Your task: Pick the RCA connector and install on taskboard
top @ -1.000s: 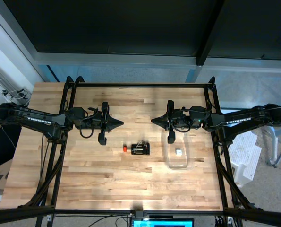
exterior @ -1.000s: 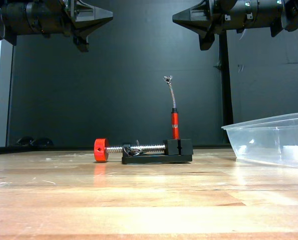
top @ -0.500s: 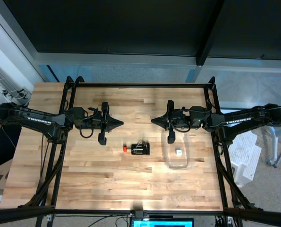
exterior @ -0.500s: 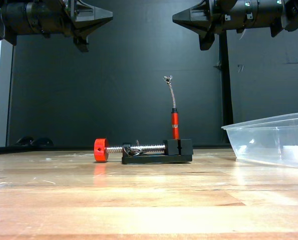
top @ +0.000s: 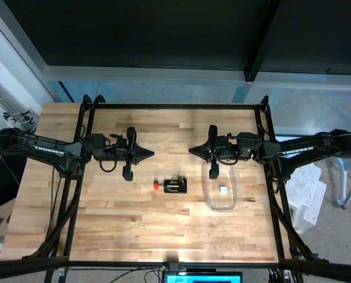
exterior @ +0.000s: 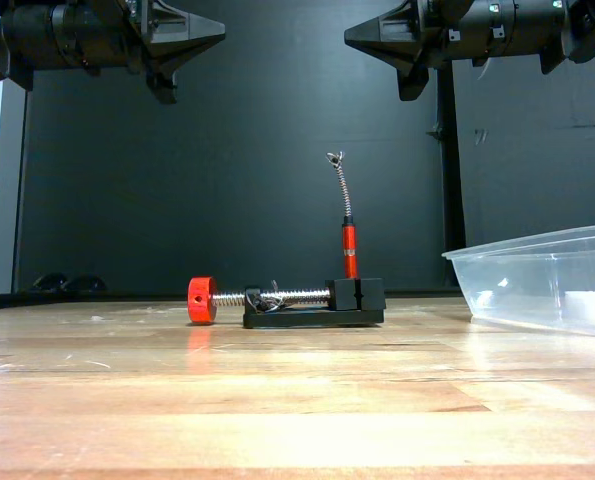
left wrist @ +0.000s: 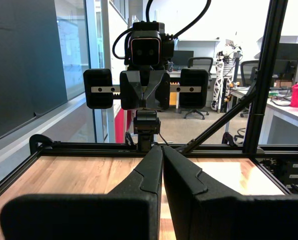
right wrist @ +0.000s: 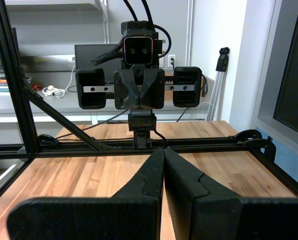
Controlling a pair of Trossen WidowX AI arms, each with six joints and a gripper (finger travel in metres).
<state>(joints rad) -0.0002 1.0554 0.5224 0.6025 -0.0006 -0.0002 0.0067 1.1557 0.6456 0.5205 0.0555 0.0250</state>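
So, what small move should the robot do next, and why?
Probably hold position: the red connector seems already upright on the taskboard, while the left gripper and right gripper, both shut, hang high above the table, holding nothing.

A pale wooden table [top: 134,230] fills the middle; a dark panel [exterior: 277,100] rises behind it; grey floor [top: 163,93] lies beyond its far edge; office chairs [left wrist: 203,62] stand in a bright room; a monitor [right wrist: 96,56] sits on a desk [right wrist: 8,106]; a tripod [right wrist: 221,70] stands against a white wall [right wrist: 209,30].
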